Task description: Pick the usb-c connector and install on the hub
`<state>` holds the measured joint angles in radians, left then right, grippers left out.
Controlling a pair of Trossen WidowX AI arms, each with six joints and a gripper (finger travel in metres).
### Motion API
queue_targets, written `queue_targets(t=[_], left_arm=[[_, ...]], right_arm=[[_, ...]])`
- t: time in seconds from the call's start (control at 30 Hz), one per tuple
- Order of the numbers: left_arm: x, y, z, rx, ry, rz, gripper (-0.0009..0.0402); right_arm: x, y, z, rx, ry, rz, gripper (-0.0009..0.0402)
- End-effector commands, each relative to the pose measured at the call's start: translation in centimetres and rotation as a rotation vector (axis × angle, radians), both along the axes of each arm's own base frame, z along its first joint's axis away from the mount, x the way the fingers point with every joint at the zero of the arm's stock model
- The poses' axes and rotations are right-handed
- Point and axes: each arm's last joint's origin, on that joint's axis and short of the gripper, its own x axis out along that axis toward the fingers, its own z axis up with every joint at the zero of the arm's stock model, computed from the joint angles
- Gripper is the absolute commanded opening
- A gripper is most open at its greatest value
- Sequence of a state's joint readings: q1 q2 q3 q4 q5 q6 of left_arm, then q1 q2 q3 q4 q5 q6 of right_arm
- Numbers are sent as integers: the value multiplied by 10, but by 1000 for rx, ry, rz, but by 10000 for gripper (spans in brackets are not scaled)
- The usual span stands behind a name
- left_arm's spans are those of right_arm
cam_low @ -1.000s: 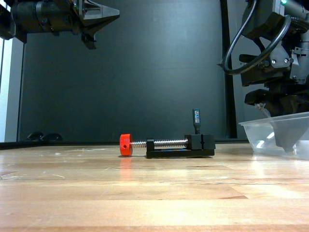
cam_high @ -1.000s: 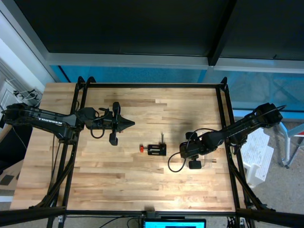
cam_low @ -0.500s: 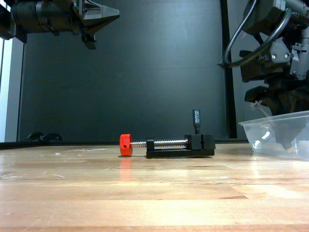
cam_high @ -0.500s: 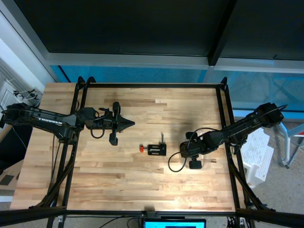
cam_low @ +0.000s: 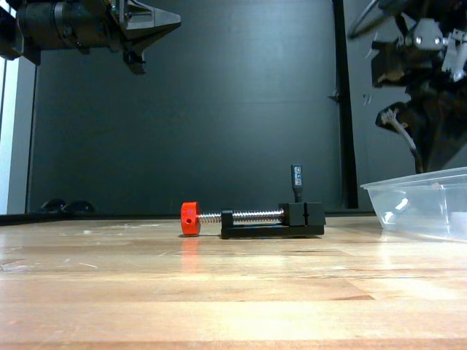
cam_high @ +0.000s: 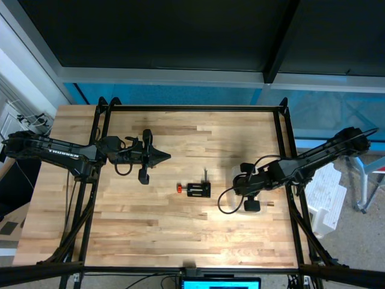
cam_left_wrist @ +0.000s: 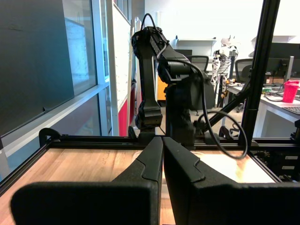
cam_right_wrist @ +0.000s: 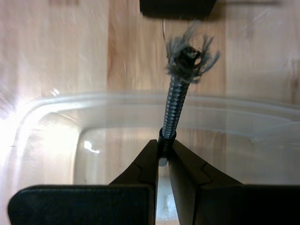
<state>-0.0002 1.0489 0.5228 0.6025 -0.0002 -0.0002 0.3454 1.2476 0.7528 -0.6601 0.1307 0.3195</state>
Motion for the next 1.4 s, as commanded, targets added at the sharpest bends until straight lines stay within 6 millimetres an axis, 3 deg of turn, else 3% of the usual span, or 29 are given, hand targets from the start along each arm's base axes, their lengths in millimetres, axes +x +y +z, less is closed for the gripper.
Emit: queue_targets(t=[0.03,0.27,0.67,1.13,1.4], left_arm=[[0,0,0,0,0,0,0],[0,0,0,0,0,0,0],[0,0,0,0,0,0,0],[0,0,0,0,0,0,0],[0,0,0,0,0,0,0]], right_arm=[[-5,-2,9,23,-44,-16,0],[-12,-5,28,24,-106,-26,0],[-11,-6,30,25,-134,-39,0],[27,-13,38,-16,-418,-29,0],[51,-13,29,-30,-498,-18,0]])
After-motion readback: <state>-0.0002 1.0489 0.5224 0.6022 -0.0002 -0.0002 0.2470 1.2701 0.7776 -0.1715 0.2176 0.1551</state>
